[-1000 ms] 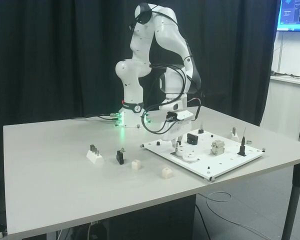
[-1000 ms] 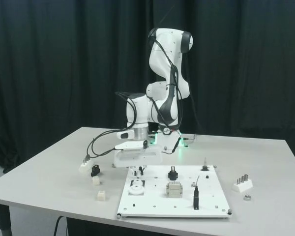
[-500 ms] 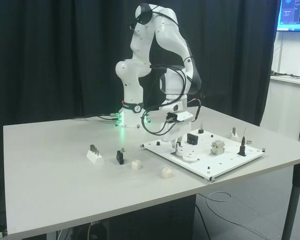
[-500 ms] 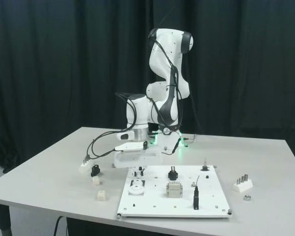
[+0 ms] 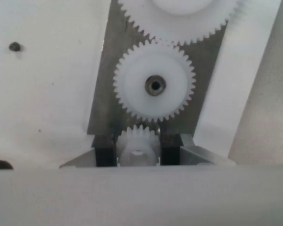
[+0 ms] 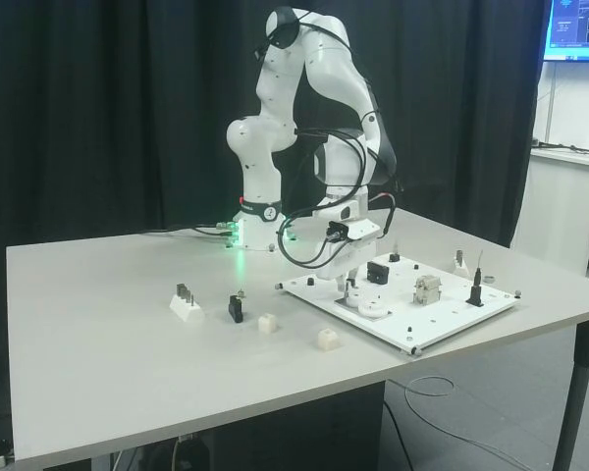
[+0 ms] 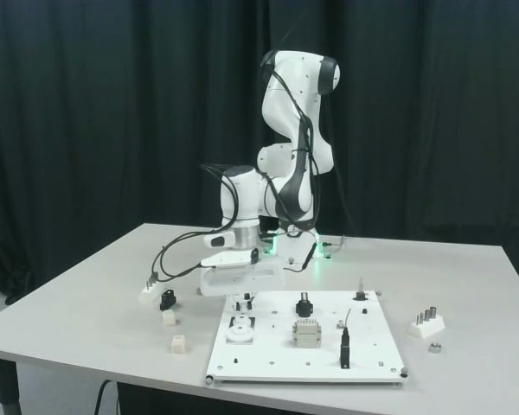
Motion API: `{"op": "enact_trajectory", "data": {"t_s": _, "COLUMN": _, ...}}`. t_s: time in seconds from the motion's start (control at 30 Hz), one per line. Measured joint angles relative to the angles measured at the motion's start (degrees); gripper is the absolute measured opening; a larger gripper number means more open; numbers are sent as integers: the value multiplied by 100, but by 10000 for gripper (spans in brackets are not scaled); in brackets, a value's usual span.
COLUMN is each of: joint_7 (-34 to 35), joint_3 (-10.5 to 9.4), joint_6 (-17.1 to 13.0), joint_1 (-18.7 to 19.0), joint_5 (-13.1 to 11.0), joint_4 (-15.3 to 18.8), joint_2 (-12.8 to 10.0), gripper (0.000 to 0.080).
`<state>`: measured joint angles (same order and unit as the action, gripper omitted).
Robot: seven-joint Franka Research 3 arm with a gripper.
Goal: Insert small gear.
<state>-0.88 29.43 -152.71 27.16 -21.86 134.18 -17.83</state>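
Jaws clamped on small gear [image 5: 137, 146], teeth touching middle gear [image 5: 154, 80] on white board [image 7: 307, 346], no readable writing.

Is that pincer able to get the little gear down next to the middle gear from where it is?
Probably yes. The pincer holds the little gear right beside the middle gear, and nothing lies between them.

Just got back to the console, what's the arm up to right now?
The white Franka arm is bent low over the white assembly board. In the wrist view its gripper is shut on the small gear, black fingers on either side. The gear sits right beside the middle gear, which is already on its shaft next to a larger gear. Whether the small gear is fully seated cannot be told.
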Motion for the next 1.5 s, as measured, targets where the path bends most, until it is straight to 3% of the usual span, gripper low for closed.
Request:
{"op": "enact_trajectory", "data": {"t_s": 0.97, "joint_7": -2, "joint_3": 0, "joint_6": 185, "joint_1": -31, "joint_5": -2, "joint_4": -137, "joint_2": -93, "gripper": 196}}
{"op": "enact_trajectory", "data": {"t_s": 1.5, "joint_7": -412, "joint_3": 4, "joint_6": 257, "joint_1": -46, "joint_5": 6, "joint_4": -177, "joint_2": -110, "gripper": 196}}
